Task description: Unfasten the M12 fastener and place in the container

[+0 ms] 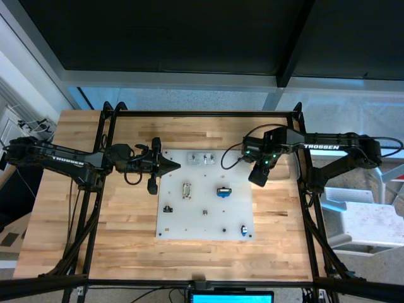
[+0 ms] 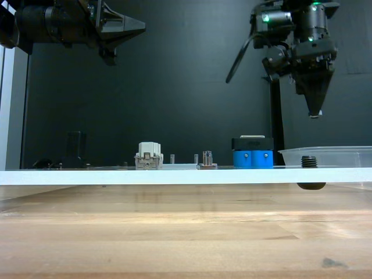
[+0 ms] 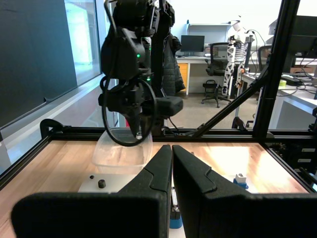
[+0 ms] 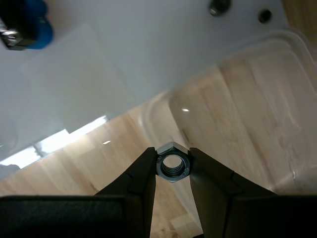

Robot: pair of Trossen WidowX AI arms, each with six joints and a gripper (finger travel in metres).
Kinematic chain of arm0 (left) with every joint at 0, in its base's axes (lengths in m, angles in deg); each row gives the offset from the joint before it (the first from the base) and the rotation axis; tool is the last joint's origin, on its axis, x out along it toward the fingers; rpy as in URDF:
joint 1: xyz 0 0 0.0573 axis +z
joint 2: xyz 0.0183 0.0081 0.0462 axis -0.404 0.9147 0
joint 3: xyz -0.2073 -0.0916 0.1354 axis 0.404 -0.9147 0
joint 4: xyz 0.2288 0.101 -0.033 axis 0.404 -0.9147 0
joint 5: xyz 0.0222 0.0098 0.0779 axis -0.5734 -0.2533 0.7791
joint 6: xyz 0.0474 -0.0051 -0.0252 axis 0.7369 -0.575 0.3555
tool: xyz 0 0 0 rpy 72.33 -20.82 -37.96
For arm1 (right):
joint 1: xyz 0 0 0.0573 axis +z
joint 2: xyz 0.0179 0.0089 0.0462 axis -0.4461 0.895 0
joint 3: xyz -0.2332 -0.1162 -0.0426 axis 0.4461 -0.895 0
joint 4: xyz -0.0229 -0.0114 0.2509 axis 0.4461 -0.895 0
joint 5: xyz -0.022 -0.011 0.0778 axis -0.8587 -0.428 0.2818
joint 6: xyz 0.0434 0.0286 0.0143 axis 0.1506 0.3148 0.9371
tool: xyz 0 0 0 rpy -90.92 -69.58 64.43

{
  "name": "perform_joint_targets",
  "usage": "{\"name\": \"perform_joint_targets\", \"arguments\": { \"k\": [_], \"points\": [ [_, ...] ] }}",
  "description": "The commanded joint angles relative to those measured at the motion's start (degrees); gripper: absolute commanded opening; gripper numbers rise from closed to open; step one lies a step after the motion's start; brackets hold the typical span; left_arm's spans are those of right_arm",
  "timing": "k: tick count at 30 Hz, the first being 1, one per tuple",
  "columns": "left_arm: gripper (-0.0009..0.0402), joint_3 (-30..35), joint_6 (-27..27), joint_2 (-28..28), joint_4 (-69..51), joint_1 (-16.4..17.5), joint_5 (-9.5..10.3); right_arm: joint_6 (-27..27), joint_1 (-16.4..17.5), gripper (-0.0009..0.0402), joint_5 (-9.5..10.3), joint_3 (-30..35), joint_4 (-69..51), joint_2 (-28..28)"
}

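Note:
The M12 fastener (image 4: 173, 167), a small silver hex nut, is pinched between the fingertips of my right gripper (image 4: 173, 157). That gripper (image 2: 314, 114) hangs high in the air, pointing down over the near rim of the clear container (image 2: 334, 153). In the right wrist view the container (image 4: 247, 99) lies below the nut, its rounded corner right under it. The black ribbed stud (image 2: 308, 161) stands bare on the white board (image 1: 205, 208). My left gripper (image 1: 175, 166) hovers shut at the board's far left edge, holding nothing.
On the board stand a blue block (image 1: 223, 192), a grey connector (image 1: 187, 190), a silver post (image 1: 206, 213) and a blue-and-white knob (image 1: 244, 230). The black frame rails (image 1: 303, 189) run along both table sides.

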Motion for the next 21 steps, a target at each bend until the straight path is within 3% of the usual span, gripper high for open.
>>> {"name": "perform_joint_targets", "arguments": {
  "k": [1,11,13,16,21],
  "points": [
    [0.0000,0.0,0.0,0.0,0.0,0.0,0.00,0.0,-2.0,0.0000,-0.02,-2.3,0.2,-1.8],
    [0.0000,0.0,0.0,0.0,0.0,0.0,0.00,0.9,-8.2,0.0000,-0.24,-7.0,0.0,-5.8],
    [0.0000,0.0,0.0,0.0,0.0,0.0,-0.02,1.1,-9.3,0.0001,-2.23,-7.1,0.0,-6.1],
    [0.0000,0.0,0.0,0.0,0.0,0.0,0.00,3.0,-10.1,0.0014,-7.48,-7.1,0.0,-6.1],
    [0.0000,0.0,0.0,0.0,0.0,0.0,-0.02,3.3,-10.1,0.0067,-7.04,-7.1,0.0,-6.1]
  ]
}}
